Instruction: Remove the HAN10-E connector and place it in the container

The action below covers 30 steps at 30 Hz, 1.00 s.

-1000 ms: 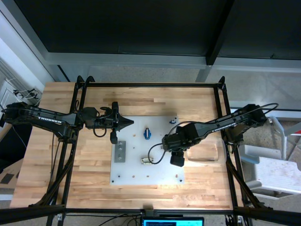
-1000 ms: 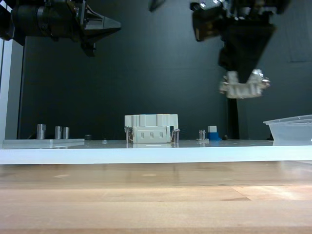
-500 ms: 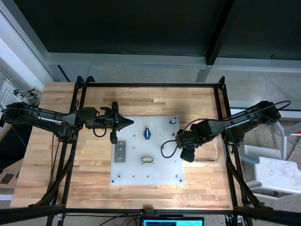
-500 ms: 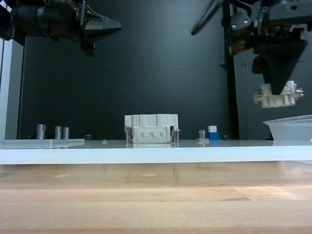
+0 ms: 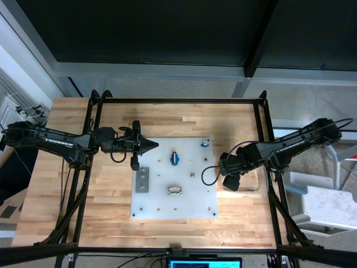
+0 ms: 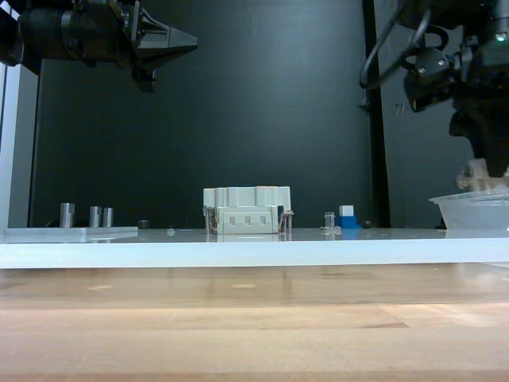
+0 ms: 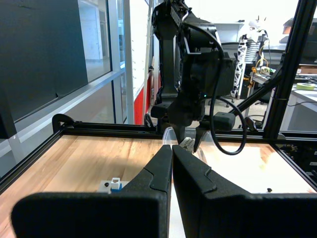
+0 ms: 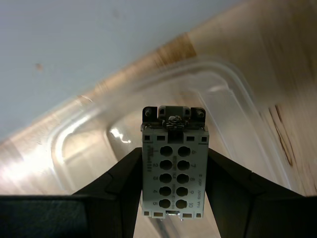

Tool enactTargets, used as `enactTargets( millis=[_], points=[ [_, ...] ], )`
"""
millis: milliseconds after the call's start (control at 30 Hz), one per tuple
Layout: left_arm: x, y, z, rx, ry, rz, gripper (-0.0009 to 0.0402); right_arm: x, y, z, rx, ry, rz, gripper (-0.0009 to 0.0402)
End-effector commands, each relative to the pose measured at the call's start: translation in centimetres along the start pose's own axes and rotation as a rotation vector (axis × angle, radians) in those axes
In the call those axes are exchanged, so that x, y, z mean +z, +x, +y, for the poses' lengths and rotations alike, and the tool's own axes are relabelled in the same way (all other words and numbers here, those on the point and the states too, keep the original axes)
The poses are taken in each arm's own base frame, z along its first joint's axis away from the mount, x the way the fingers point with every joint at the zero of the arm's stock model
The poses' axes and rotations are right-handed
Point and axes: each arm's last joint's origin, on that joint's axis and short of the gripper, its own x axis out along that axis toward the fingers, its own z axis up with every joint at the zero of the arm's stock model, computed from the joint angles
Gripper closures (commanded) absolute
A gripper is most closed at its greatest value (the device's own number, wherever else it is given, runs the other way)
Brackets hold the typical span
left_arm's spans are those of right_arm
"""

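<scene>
My right gripper (image 8: 173, 171) is shut on the HAN10-E connector (image 8: 173, 148), a light-grey block with ten round holes showing on its face. Gripper and connector hang just above the left end of the clear container (image 8: 240, 94). In the low view the connector (image 6: 477, 178) sits at the container's rim (image 6: 471, 208), under the right gripper (image 6: 482, 169). From above, the right gripper (image 5: 231, 182) hides the connector and stands over the container (image 5: 251, 180). My left gripper (image 5: 155, 146) is shut, holds nothing and hovers high over the board's far left.
The white board (image 5: 195, 201) carries a grey housing (image 5: 174, 191), a blue upright piece (image 5: 174, 158), a grey metal plate with holes (image 5: 143, 180) and a small blue-white block (image 5: 205, 143). Black frame rails (image 5: 262, 128) border the table.
The right gripper has carried the connector rightward off the board and down, from high above the board to just over the container's left end. The left arm has not moved.
</scene>
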Motion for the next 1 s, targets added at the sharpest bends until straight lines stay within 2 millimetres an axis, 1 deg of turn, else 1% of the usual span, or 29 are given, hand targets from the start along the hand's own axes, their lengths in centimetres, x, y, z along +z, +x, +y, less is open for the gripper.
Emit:
enactTargets(
  millis=[33,233,467,867,1000],
  points=[
    [0.0,0.0,0.0,0.0,0.0,0.0,0.0393,-0.7,0.4,-0.2,-0.005,-0.005,0.009,0.032],
    [0.0,0.0,0.0,0.0,0.0,0.0,0.0393,-1.7,1.5,-0.3,0.008,-0.018,0.004,0.0319],
    [0.0,0.0,0.0,0.0,0.0,0.0,0.0393,-2.1,2.5,-0.4,0.01,-0.027,0.003,0.032],
    [0.0,0.0,0.0,0.0,0.0,0.0,0.0393,-2.3,3.2,-0.4,0.028,-0.031,-0.013,0.0319],
    [0.0,0.0,0.0,0.0,0.0,0.0,0.0393,-2.4,3.2,-0.4,0.027,-0.034,-0.011,0.0301]
  ],
)
